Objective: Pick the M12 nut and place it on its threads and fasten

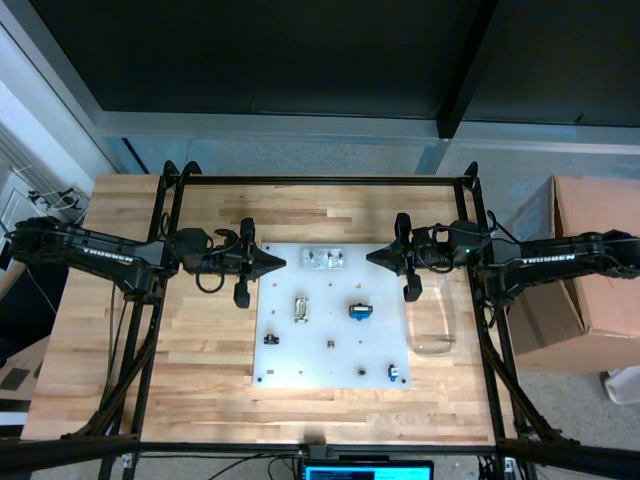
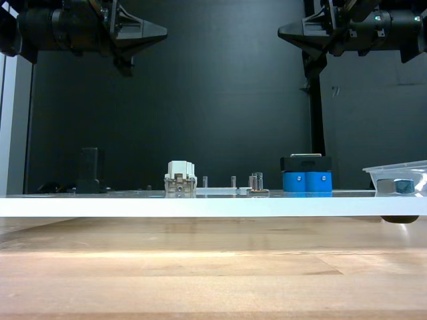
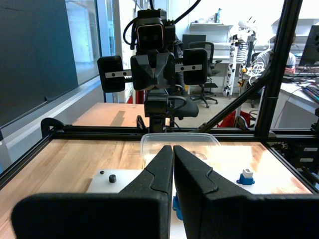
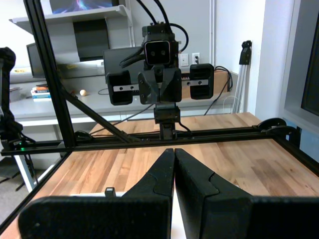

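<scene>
As the high view shows, the left gripper [image 1: 278, 262] and right gripper [image 1: 372, 256] are held at the white board's [image 1: 300, 365] far side edges, clear of its parts. The M12 nut [image 1: 393, 373] is seen on its stud, outside the clear tray [image 1: 432, 347]. In the low view, both grippers are held high, presumably to leave the board unobstructed. In each wrist view, the fingers are pressed together with nothing gripped.

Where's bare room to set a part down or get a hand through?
Bare wood table left of and nearer than the white board; a gap between left gripper and right gripper, both shut, raised over its far edge. Crowded: mid-board around the blue block, and the near right edge, where the M12 nut seems on its stud beside the clear tray.
</scene>
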You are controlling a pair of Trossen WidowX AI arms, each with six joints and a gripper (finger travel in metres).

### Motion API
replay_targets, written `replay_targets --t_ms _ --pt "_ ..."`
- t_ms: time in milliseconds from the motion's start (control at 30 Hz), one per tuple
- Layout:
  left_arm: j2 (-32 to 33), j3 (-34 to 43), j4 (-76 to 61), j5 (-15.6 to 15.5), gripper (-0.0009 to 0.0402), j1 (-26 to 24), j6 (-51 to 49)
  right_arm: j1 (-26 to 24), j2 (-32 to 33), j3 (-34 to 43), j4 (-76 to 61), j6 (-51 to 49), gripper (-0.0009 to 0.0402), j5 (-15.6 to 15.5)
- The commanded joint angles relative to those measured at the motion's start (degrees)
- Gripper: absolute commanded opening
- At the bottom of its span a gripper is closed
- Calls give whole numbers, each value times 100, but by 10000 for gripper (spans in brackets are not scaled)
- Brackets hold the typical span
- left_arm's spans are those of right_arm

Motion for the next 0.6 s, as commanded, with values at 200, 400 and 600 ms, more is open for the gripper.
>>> replay_targets --t_ms 200,400,600 --pt "2 0 0 2 0 2 0 2 4 17 -17 0 0 4" --pt "2 0 0 2 0 0 0 2 4 44 -13 0 0 2" --pt "2 0 0 2 0 2 0 4 11 42 -20 0 0 2"
